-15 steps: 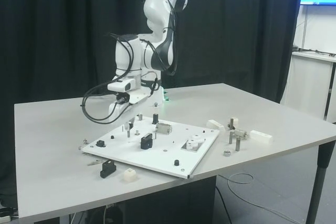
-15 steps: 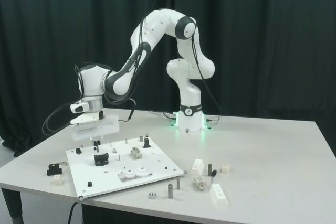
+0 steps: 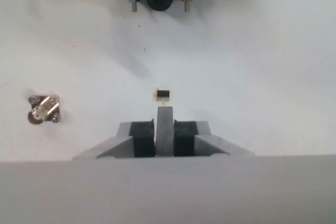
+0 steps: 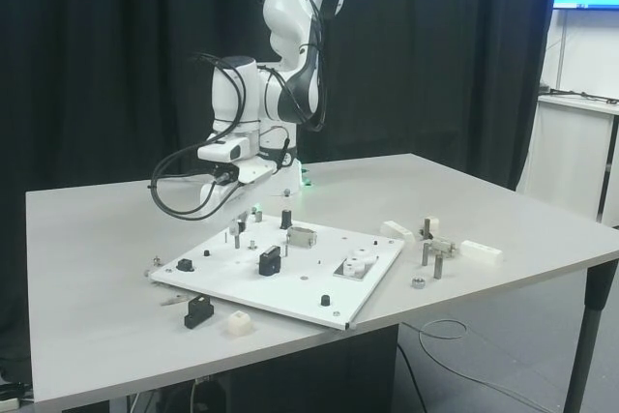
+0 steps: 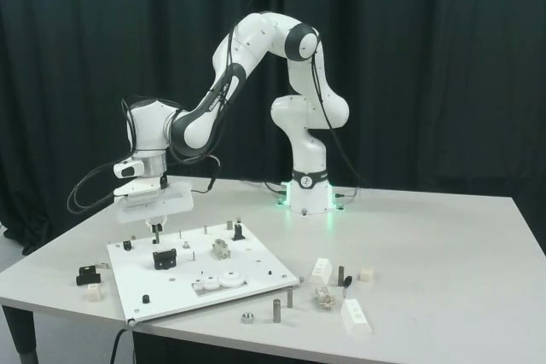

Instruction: Place square peg 2.

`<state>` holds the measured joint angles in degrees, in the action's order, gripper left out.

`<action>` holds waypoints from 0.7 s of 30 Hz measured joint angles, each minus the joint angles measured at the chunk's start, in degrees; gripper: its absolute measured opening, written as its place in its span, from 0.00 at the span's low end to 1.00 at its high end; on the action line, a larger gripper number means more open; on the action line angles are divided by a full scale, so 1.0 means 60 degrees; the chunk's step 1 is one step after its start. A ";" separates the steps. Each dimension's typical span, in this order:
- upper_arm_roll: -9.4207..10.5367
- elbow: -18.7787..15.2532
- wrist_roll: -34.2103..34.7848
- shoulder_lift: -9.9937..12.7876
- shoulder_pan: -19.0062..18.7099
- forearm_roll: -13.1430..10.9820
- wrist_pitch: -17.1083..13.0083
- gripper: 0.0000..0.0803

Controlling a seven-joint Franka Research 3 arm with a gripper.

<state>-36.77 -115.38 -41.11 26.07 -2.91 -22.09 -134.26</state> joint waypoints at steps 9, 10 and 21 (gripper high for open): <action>0.0000 0.0028 -0.0001 0.0000 -0.0019 0.0006 -0.0109 0.09; 0.0000 0.0032 -0.0001 0.0000 -0.0022 0.0008 -0.0142 0.09; -0.0042 0.0152 -0.0058 0.0054 -0.0008 0.0218 -0.0890 0.09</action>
